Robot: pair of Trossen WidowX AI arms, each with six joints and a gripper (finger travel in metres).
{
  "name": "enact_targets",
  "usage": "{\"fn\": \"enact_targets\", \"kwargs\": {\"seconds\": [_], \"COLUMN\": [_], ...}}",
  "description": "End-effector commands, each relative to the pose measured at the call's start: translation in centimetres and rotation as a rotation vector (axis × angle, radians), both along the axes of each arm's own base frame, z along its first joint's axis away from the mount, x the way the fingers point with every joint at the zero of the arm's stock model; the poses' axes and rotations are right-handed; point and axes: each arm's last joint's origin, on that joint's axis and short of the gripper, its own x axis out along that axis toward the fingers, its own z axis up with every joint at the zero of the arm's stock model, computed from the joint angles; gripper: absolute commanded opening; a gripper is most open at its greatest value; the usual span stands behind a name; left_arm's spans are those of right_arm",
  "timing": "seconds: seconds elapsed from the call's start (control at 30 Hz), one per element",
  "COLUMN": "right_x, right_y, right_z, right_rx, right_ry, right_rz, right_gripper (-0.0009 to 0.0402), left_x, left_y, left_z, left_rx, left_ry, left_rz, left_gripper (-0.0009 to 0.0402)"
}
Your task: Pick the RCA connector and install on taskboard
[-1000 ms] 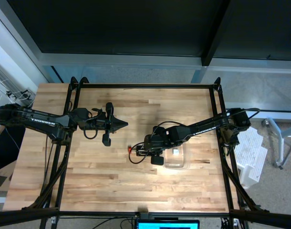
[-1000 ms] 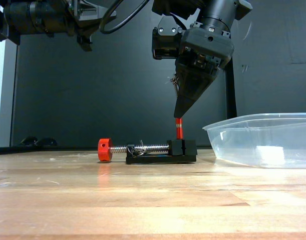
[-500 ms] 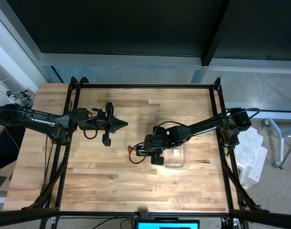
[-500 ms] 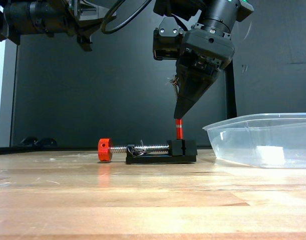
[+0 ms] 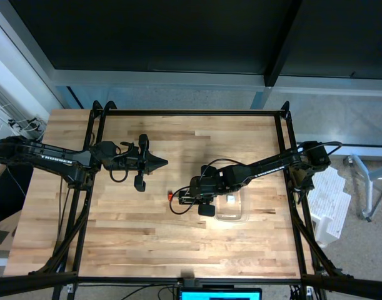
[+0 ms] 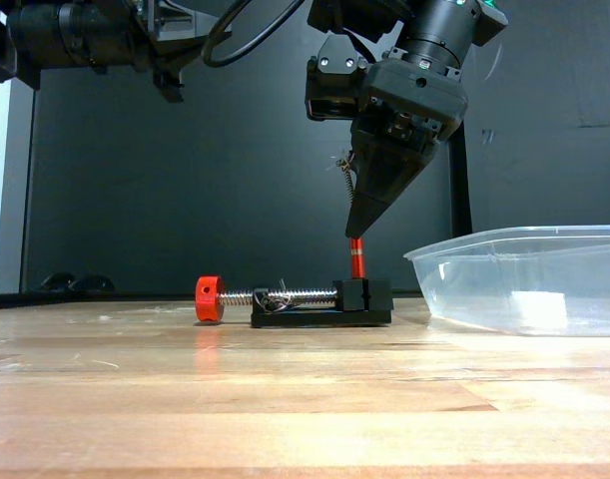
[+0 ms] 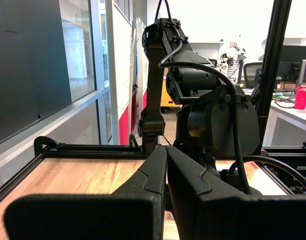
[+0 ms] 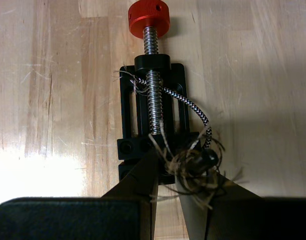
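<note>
The taskboard [image 6: 319, 304] is a small black block with a threaded rod and a red-orange knob [image 6: 209, 298], lying on the wood table. My right gripper [image 6: 356, 232] points straight down over its right end block and is shut on the RCA connector [image 6: 356, 257]. The connector shows as a thin red pin standing upright, its lower end at the block. In the right wrist view the fingers [image 8: 142, 185] close over the taskboard [image 8: 153, 110], with a frayed braided cable [image 8: 193, 167] bunched between them. My left gripper [image 5: 159, 163] hangs shut above the table's back left, away from the board.
A clear plastic tray [image 6: 514, 274] stands just right of the taskboard, with a small white piece [image 6: 539, 307] inside. In the high view the tray [image 5: 241, 217] lies under the right arm. A black frame rail [image 5: 191, 113] runs along the table's edges.
The right gripper has shifted very slightly above the taskboard. The red connector stays at the end block, and the left arm has not moved.
</note>
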Motion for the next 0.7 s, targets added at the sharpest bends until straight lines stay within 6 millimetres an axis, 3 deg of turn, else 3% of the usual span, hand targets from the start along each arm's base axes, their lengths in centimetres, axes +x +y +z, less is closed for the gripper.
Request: {"fn": "enact_targets", "kwargs": {"seconds": [0.03, 0.3, 0.7], "right_x": [-0.1, 0.0, -0.3], "right_y": [0.0, 0.0, 0.0], "right_z": [-0.2, 0.1, 1.5], "right_rx": [-0.001, 0.000, 0.003], "right_ry": [0.011, 0.004, -0.014], "right_rz": [0.000, 0.001, 0.001], "right_gripper": [0.0000, 0.0016, 0.0118], "left_x": [0.0, 0.0, 0.0], "left_y": [0.0, 0.0, 0.0], "left_z": [0.0, 0.0, 0.0], "left_rx": [0.000, 0.000, 0.000], "left_ry": [0.000, 0.000, 0.000], "left_rz": [0.000, 0.000, 0.000], "left_gripper": [0.0000, 0.0000, 0.0000]}}
